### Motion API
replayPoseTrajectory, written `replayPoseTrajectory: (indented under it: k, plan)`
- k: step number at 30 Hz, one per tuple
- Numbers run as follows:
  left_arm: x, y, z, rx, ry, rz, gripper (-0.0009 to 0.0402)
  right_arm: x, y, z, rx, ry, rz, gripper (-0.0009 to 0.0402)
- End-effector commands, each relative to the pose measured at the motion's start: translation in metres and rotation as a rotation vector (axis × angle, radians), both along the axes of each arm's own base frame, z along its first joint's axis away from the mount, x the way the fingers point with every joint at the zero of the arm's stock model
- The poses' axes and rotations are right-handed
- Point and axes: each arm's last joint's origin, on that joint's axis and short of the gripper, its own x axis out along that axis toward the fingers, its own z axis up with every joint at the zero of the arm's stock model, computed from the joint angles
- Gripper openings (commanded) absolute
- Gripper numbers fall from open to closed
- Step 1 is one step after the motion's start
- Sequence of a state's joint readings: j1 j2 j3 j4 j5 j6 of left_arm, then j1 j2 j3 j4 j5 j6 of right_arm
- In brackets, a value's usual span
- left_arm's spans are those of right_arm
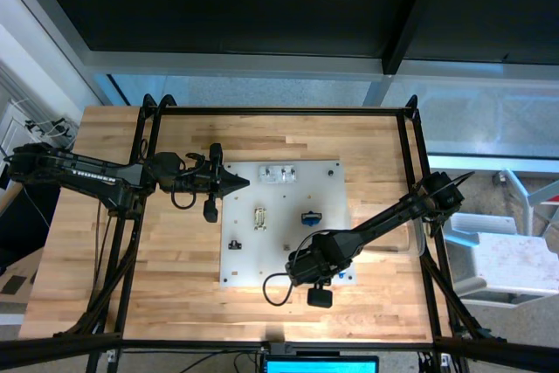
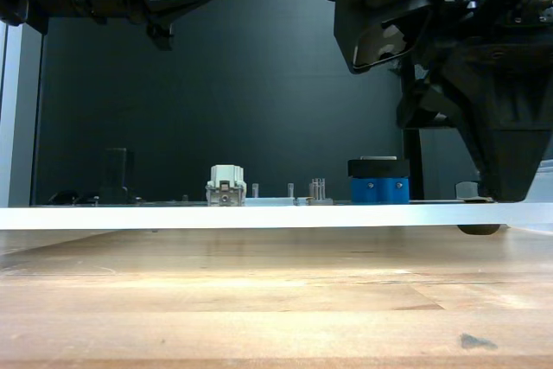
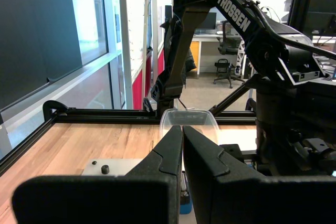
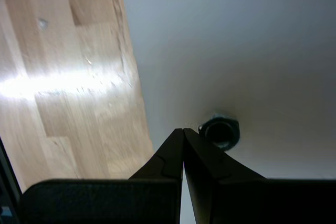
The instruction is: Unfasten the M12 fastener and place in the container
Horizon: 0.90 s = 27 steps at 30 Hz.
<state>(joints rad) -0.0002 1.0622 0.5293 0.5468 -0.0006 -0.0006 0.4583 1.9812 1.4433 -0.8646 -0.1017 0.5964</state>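
Observation:
The small silver nut (image 4: 220, 130) shows in the right wrist view on the white board (image 4: 236, 51), its centre dark like a stud top, so it appears to sit on its stud. My right gripper (image 4: 183, 130) is shut with nothing between its fingers, and its tips stand just beside the nut. From above, the right gripper (image 1: 325, 279) hangs over the board's near right edge and hides the nut. The clear container (image 1: 417, 238) lies right of the board; no nut shows in it. My left gripper (image 3: 182, 129) is shut and parked at the board's far left (image 1: 243, 183).
On the board stand a blue and black part (image 1: 310, 217), a white connector (image 1: 259, 218), a silver block (image 1: 278, 172) and a small black piece (image 1: 235, 244). A black frame (image 1: 279, 112) rings the wooden table. The right arm crosses over the board's right edge.

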Motion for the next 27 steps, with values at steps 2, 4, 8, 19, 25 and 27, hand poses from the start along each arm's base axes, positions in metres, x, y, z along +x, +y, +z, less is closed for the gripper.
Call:
replayPoseTrajectory:
  k: [2, 4, 8, 19, 25, 27]
  plan:
    - [0.0, 0.0, 0.0, 0.0, 0.0, 0.0, 0.0, -0.002, -0.001, 0.002, -0.008, 0.009, -0.008, 0.0]
    - [0.0, 0.0, 0.0, 0.0, 0.0, 0.0, 0.0, -0.002, -0.001, 0.002, -0.007, 0.009, -0.01, 0.0]
    - [0.0, 0.0, 0.0, 0.0, 0.0, 0.0, 0.0, -0.002, -0.001, 0.002, -0.007, 0.009, -0.01, 0.0]
    - [0.0, 0.0, 0.0, 0.0, 0.0, 0.0, 0.0, -0.007, -0.015, 0.017, -0.372, -0.072, -0.085, 0.0]
    - [0.0, 0.0, 0.0, 0.0, -0.002, 0.0, 0.0, -0.009, -0.018, 0.028, -0.42, -0.067, -0.085, 0.0]
    - [0.0, 0.0, 0.0, 0.0, -0.003, 0.0, 0.0, -0.01, -0.017, 0.028, -0.398, -0.058, -0.082, 0.0]
